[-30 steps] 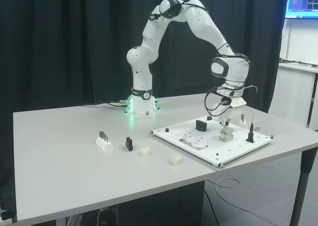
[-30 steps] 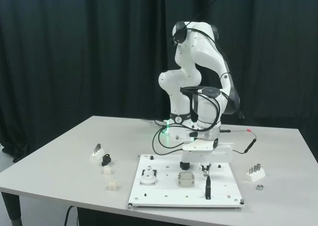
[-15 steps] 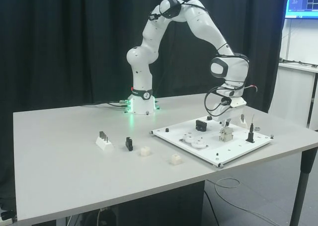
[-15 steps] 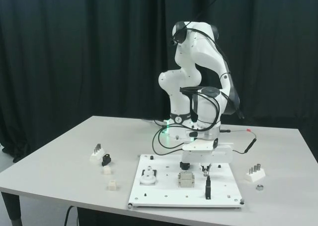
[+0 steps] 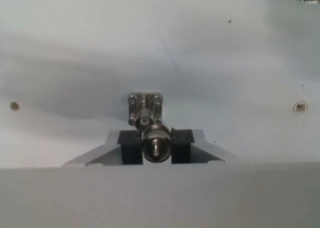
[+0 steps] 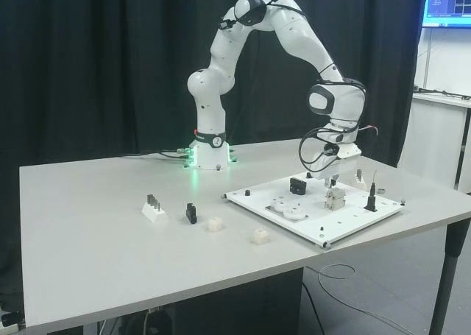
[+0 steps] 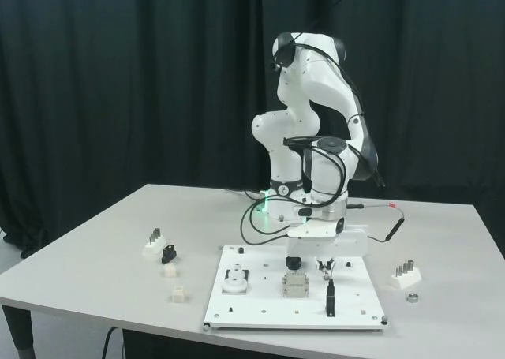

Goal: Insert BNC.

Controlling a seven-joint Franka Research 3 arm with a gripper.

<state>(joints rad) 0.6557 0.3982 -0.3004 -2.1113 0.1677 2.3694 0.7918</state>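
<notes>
In the wrist view a grey metal BNC plug (image 5: pixel 156 147) sits clamped between my black finger pads (image 5: pixel 130 147), so my gripper (image 5: pixel 156 148) is shut on it. Just beyond the plug's tip a square-flanged BNC socket (image 5: pixel 144 107) stands on the white board (image 5: pixel 225 62). From the room views my gripper (image 6: pixel 331 177) (image 7: pixel 323 266) hangs low over the far part of the white board (image 6: pixel 353 221) (image 7: pixel 260 312). A cable loops from the hand.
The board carries a grey metal block (image 6: pixel 335 197) (image 7: pixel 295 286), a black upright post (image 6: pixel 372 199) (image 7: pixel 331 300), a white round part (image 6: pixel 294 210) and a black block (image 6: pixel 297 185). Loose on the table: a pin holder (image 6: pixel 153 208), black clip (image 6: pixel 191 214), white cubes (image 6: pixel 215 224), another pin holder (image 7: pixel 404 274).
The wrist and hand have risen a little and shifted slightly toward the arm's base. The fingers stay shut on the plug.
</notes>
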